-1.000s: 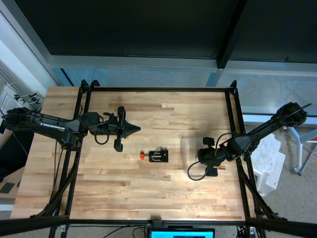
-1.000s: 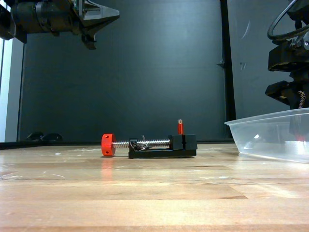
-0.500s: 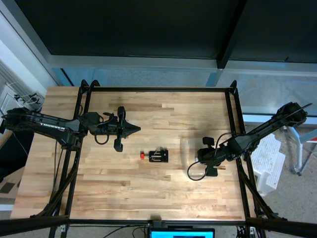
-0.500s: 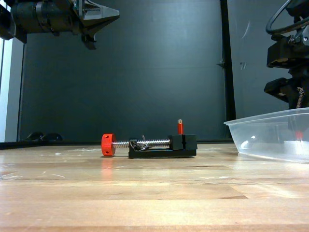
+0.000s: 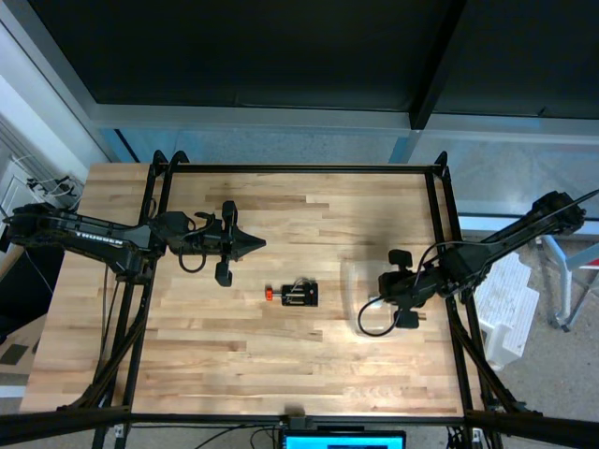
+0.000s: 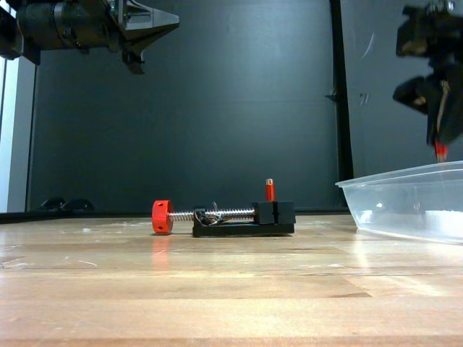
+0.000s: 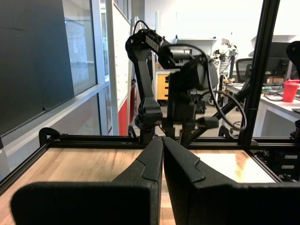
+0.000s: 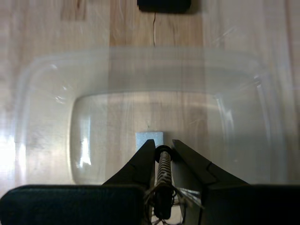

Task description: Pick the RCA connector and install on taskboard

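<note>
Count it off: two arms, two grippers, one board, one tray, one cube, one plug. The left gripper (image 5: 255,244) hangs high over the far-left part of the table (image 5: 234,355), pointing inward, and its own camera shows the fingers (image 7: 180,164) pressed flat against each other with nothing between them. One taskboard (image 5: 300,295) sits near the middle of the wood, a black block lying flat, with one red knob (image 6: 162,216) on a threaded rod at its left end and one red pin (image 6: 269,189) standing upright on top. Nothing is touching it, and both grippers are well apart from it. Over to the right there is one clear plastic tray (image 6: 405,206) resting on the table, well apart from the board. Inside that tray lies a single white cube (image 8: 149,138) on the floor of it, and I can make out nothing else lying in there. Above the tray hangs the right gripper (image 6: 439,143), pointing down, fingers (image 8: 143,159) narrowed onto the one RCA connector (image 8: 163,163). That is a slender ribbed plug pinched between the pads with its dark round tip poking out past them. From table height a small red end shows below the fingertips, hanging just above the tray's rim line and not touching the tray. In the wrist view the plug lines up just beside the cube, though how much height separates them I can't tell from that view. So the connector is in the right gripper, over the tray, off the board.
</note>
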